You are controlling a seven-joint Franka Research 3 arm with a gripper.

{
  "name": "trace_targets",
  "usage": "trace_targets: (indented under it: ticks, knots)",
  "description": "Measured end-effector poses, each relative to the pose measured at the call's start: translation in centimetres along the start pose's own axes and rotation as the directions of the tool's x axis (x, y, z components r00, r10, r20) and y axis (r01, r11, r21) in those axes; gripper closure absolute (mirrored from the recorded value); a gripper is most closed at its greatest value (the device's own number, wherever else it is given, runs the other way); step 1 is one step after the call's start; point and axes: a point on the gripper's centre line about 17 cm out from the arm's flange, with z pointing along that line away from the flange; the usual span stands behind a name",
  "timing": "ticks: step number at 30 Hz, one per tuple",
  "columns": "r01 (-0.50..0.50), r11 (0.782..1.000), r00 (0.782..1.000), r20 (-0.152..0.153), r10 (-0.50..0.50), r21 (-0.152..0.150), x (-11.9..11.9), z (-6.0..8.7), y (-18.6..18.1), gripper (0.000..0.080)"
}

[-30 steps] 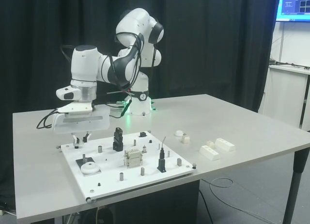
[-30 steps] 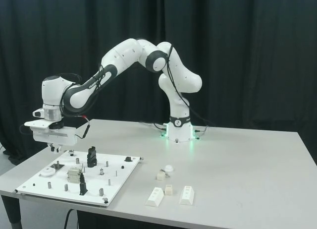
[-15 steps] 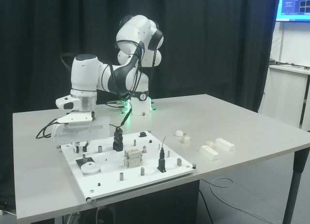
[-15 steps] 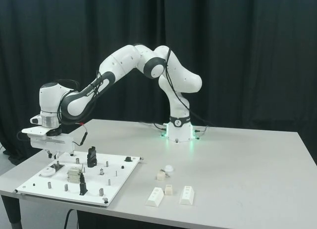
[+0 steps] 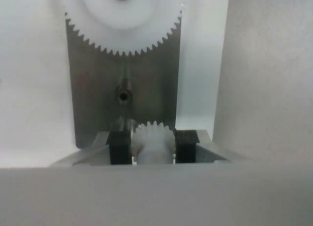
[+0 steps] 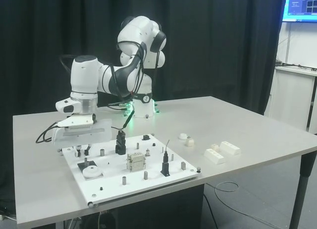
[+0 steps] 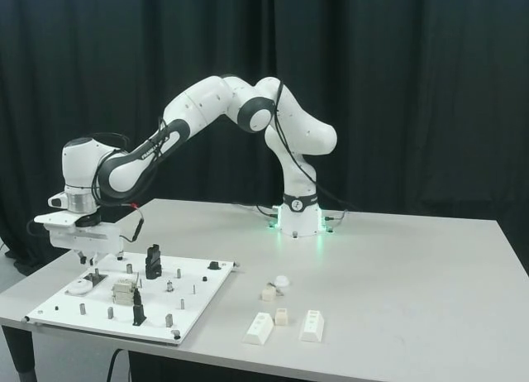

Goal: Insert small gear.

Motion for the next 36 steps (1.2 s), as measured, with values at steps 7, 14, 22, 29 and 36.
trace_targets:
  ticks: [7, 14, 22, 29, 36]
  knots:
    - [-0.005, 1.000, 1.000, 0.017, 0.004, 0.031, -0.6, -0.4, -0.3, 0.0614]
    - [-0.001, 0.999, 0.999, 0.032, -0.001, 0.054, -1.3, -0.2, -0.6, 0.0614]
    - [0.038, 0.997, 0.999, 0.031, -0.040, 0.061, -1.4, -0.1, -0.8, 0.0614]
    - [0.080, 0.994, 0.996, 0.021, -0.082, 0.069, -1.2, 0.0, -1.1, 0.0614]
    - [0.102, 0.992, 0.994, 0.020, -0.104, 0.073, -1.2, 0.3, -1.3, 0.0614]
